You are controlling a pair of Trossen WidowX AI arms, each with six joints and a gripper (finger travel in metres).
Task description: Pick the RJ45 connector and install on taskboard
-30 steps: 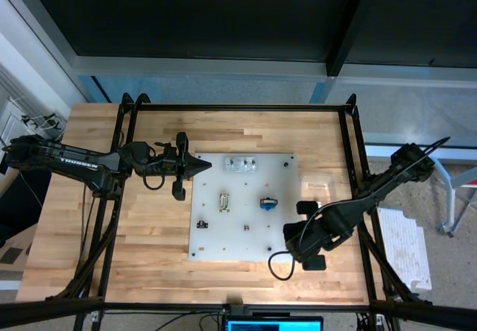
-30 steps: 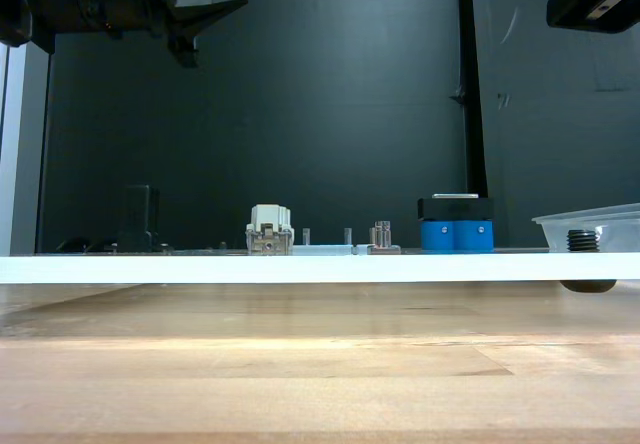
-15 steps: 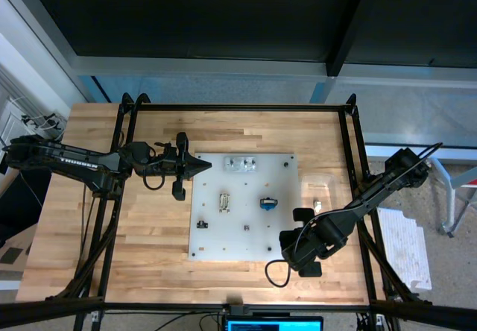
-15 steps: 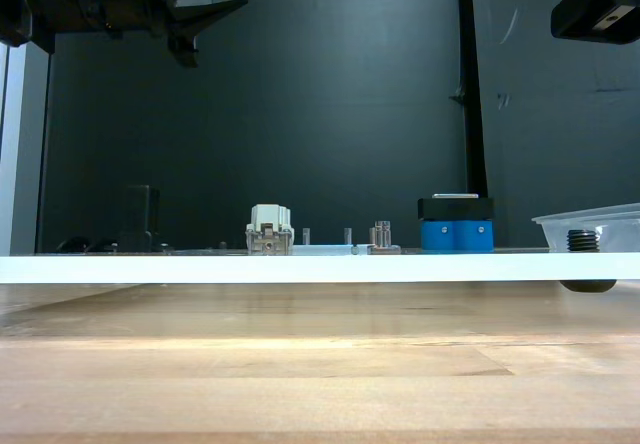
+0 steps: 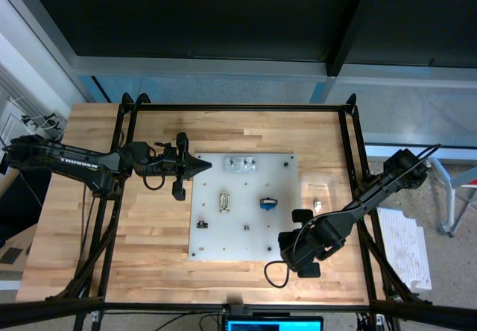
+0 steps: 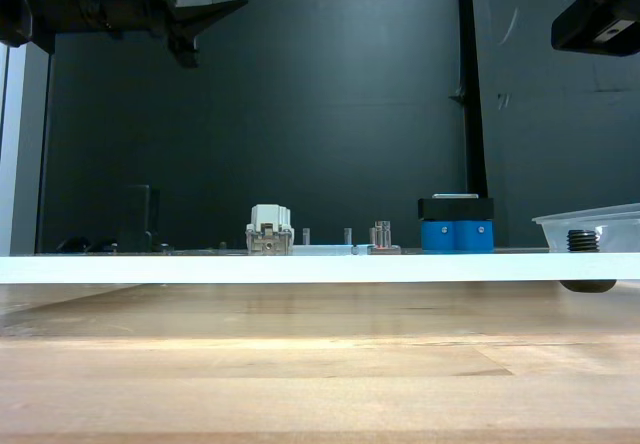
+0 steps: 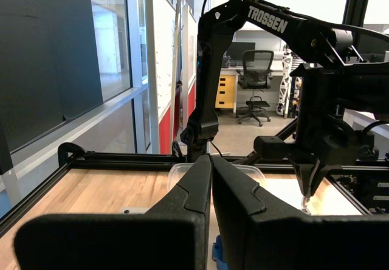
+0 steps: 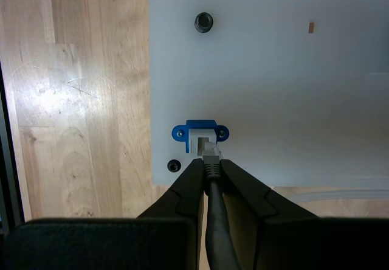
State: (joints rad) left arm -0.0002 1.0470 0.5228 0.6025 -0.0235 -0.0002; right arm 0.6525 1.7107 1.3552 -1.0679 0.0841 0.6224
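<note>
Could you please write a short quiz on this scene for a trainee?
1. True or false: the left hand, high by the taskboard's far left corner, is shut and empty.
2. What does the right hand, over the board's near right corner, grip? A) the RJ45 connector B) a screw C) nothing
3. Fill in: the socket facing the connector has a ____ frame.
Key: 1 true; 2 A; 3 blue.

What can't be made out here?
Whether the RJ45 connector sits inside the blue socket: right wrist view looks along it; high view, the right gripper over the taskboard's near-right corner covers both.
Pale item in the clear tray: too small, high view.
Left wrist view: the left gripper, above the board's left edge, hides much of the board.
</note>
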